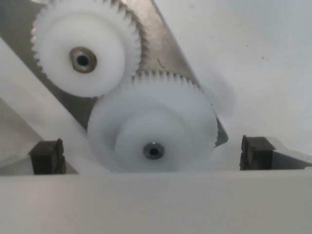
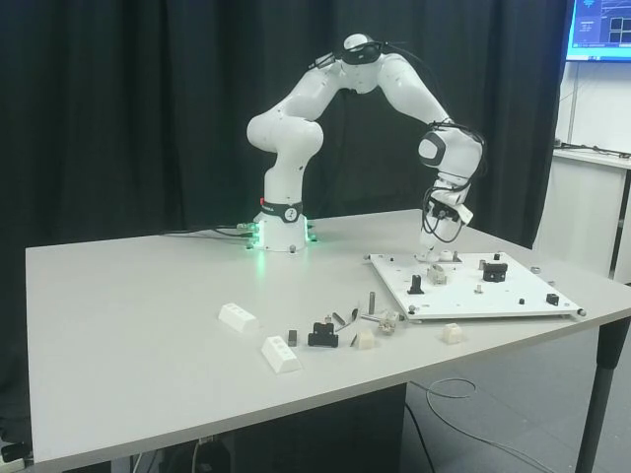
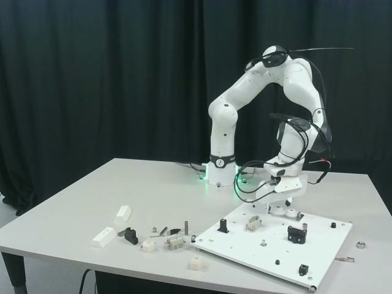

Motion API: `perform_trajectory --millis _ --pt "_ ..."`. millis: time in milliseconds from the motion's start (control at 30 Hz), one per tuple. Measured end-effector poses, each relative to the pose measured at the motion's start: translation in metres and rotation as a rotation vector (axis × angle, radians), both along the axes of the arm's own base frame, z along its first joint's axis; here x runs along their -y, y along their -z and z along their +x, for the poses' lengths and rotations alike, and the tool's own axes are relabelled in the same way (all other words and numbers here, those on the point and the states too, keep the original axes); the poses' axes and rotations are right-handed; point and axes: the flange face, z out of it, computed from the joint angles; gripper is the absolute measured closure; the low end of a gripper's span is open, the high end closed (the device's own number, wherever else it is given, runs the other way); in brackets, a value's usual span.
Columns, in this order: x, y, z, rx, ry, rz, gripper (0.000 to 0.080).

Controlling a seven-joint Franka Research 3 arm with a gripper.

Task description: Remove large gear.

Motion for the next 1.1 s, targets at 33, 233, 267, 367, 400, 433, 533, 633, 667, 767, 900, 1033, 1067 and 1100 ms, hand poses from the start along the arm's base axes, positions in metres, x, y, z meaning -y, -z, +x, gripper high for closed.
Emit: perform_trajectory --millis 33,233,267,367,400,433,533,633,667,767,900,1033,1067,1100 --pt "0.000 0.001 0.000 0.000 -0.001 0.000 0.0003" --pt "-0.001 0.003 -0.001 -0.001 -0.004 -0.001 0.0003" --pt "-0.001 0.004 -0.002 -0.001 -0.004 -0.001 0.0003" --pt "-0.001 0.005 -0.002 -0.001 -0.006 -0.001 0.0003" --pt "-0.002 0.005 -0.003 -0.001 -0.007 -0.001 0.0003" --pt "-0.002 0.006 -0.003 -0.001 -0.008 -0.002 0.0003" --pt "-0.002 0.007 -0.003 0.000 -0.011 -0.004 0.0003" --pt "-0.002 0.009 -0.004 0.002 -0.015 -0.004 0.0003" --pt "-0.002 0.009 -0.004 0.002 -0.017 -0.003 0.0003" --pt "-0.001 0.010 -0.004 0.003 -0.017 0.000 0.0003" --pt "-0.001 0.012 -0.004 0.005 -0.019 0.002 0.0003" --pt "0.000 0.013 -0.004 0.006 -0.018 0.002 0.0003" --pt "0.000 0.013 -0.004 0.006 -0.017 0.002 0.0098" --pt "0.000 0.013 -0.003 0.008 -0.016 0.001 0.0098"
